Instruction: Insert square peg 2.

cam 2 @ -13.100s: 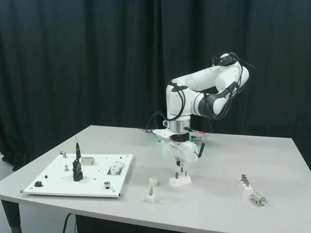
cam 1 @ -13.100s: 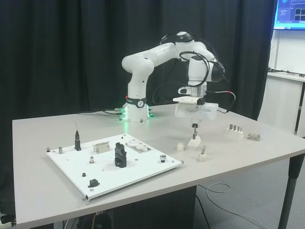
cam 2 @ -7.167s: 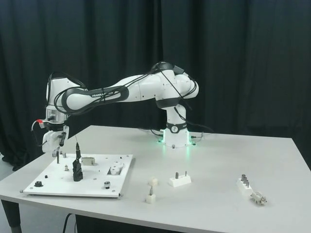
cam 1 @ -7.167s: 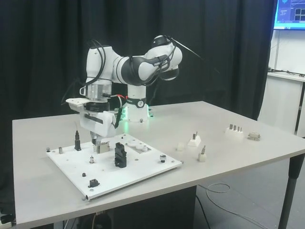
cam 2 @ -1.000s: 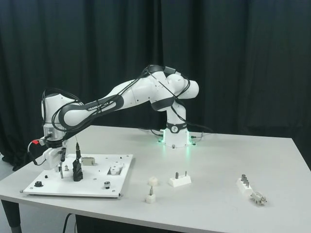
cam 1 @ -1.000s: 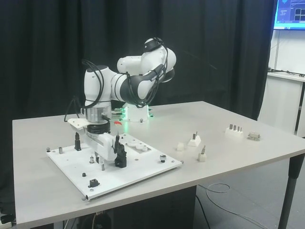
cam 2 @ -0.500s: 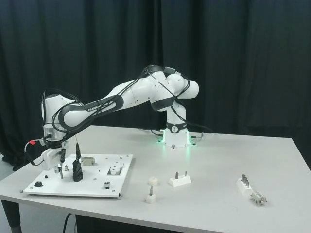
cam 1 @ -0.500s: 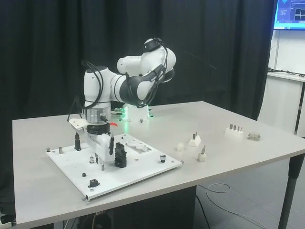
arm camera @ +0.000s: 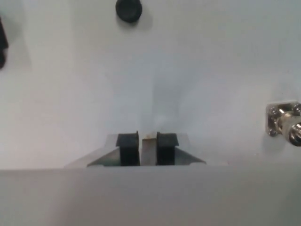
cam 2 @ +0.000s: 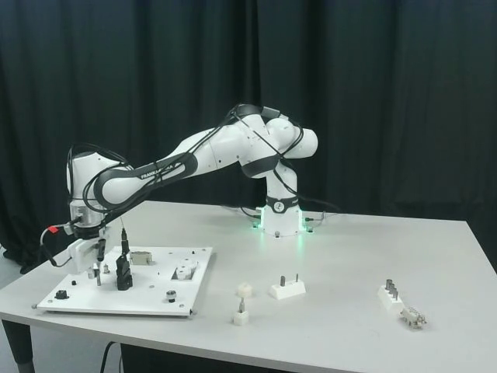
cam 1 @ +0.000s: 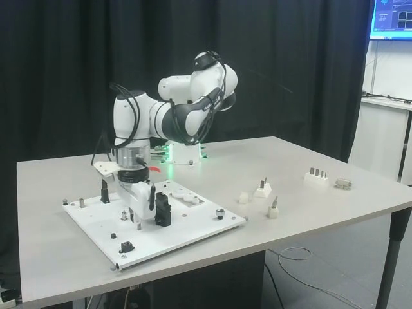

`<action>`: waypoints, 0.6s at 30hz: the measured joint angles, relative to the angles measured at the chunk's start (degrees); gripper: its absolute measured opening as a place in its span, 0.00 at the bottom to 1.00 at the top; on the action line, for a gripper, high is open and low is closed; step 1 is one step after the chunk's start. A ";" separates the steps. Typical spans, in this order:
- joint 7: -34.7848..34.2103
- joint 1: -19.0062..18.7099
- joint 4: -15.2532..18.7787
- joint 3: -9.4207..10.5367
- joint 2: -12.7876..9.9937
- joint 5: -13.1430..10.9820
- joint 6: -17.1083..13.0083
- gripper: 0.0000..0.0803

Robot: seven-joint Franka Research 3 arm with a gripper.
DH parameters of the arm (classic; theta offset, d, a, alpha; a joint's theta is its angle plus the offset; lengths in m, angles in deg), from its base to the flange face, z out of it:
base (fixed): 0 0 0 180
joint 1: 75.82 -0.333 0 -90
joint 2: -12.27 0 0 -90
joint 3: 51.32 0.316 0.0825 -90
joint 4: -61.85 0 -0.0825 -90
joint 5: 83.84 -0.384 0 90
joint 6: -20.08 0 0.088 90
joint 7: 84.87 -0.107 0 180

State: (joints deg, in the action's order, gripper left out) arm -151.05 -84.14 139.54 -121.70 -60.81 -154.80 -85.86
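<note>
A thin grey square peg sits upright between the two black pads of my gripper, which is shut on it. The peg hangs low over the white task board at the table's left, and its lower end is at or just above the board surface. In the second room view the gripper is over the board's left part, beside a black block. The hole under the peg is hidden by the gripper.
On the board stand a black block, a black probe, a black knob and a metal connector. White holders with pegs and a peg rack stand on the grey table to the right.
The hand has turned a little about its own axis over the board. The peg stays held at nearly the same spot.
</note>
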 joint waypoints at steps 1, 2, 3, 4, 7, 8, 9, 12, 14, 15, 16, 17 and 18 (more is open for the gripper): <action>0.52 0.01 0.01 0.14 0.01 -0.01 0.00 0.09; 0.86 0.01 0.01 0.30 0.04 -0.01 0.00 0.09; 1.00 0.01 0.01 0.45 0.06 -0.01 0.00 0.09; 1.01 0.00 0.01 0.55 0.06 0.02 0.00 0.09; 1.01 0.00 0.01 0.63 0.07 0.33 0.07 0.09; 1.01 0.00 0.01 0.63 0.10 0.53 0.10 0.09; 1.01 0.00 -0.01 0.63 0.16 0.74 0.14 0.09; 1.01 0.00 -0.09 0.63 0.55 1.57 0.16 0.60; 1.01 0.00 -0.17 0.62 0.95 2.16 0.17 0.60; 1.01 0.00 -0.22 0.58 1.16 2.39 0.19 0.60; 1.01 0.00 -0.27 0.57 1.38 2.60 0.24 0.91; 1.01 0.00 -0.31 0.55 1.64 2.83 0.31 0.91; 1.01 0.00 -0.36 0.51 1.86 3.02 0.40 0.91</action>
State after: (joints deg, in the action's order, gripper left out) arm -150.03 -84.13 139.18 -121.20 -58.95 -151.78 -85.45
